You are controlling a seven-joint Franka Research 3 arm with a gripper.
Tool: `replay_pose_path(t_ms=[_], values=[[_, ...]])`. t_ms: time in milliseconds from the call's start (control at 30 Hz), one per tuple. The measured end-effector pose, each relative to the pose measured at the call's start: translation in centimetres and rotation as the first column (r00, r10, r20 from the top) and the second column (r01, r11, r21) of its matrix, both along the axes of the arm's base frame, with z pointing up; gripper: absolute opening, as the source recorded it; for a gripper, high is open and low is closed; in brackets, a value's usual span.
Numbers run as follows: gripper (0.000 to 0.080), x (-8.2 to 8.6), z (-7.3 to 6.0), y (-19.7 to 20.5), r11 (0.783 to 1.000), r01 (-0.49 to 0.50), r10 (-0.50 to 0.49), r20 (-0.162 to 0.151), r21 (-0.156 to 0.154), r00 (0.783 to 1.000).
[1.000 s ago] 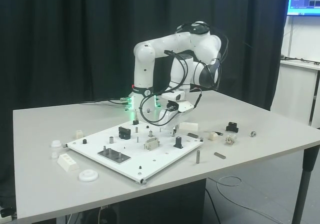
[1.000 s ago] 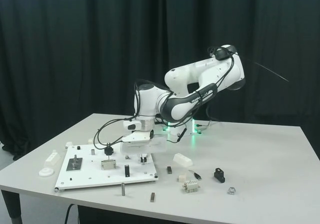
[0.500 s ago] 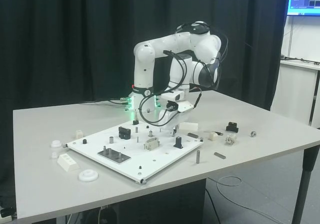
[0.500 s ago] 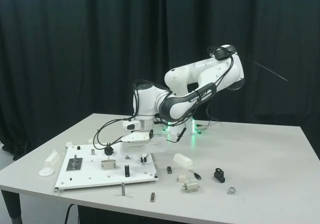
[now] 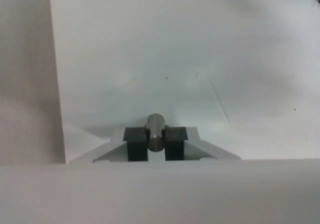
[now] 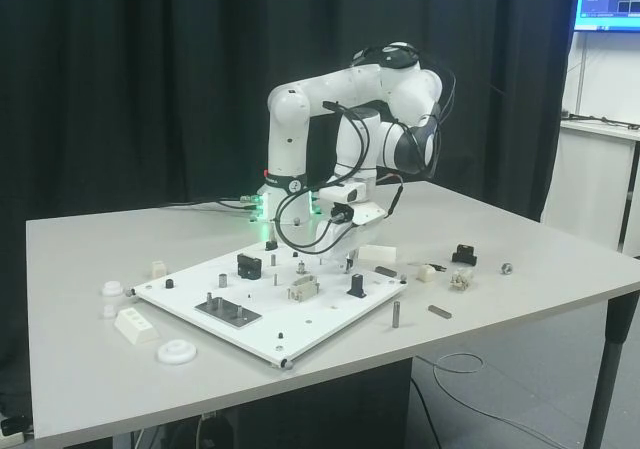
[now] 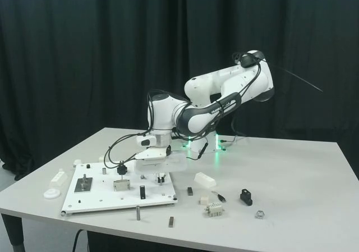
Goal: Remove round peg 2.
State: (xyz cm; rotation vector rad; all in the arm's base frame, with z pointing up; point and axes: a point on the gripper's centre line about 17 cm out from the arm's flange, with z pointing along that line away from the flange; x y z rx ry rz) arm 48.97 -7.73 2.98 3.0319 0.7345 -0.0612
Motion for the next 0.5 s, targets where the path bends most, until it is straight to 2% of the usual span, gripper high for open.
replay_pose_path(t_ms=[300, 500], values=[[0.0069, 0.03, 0.22, 0.04, 1.0, 0.017, -0.017, 0.002, 0.005, 1.0], [0.0069, 0.02, 0.91, 0.08, 0.999, 0.03, -0.03, 0.004, 0.014, 1.0]])
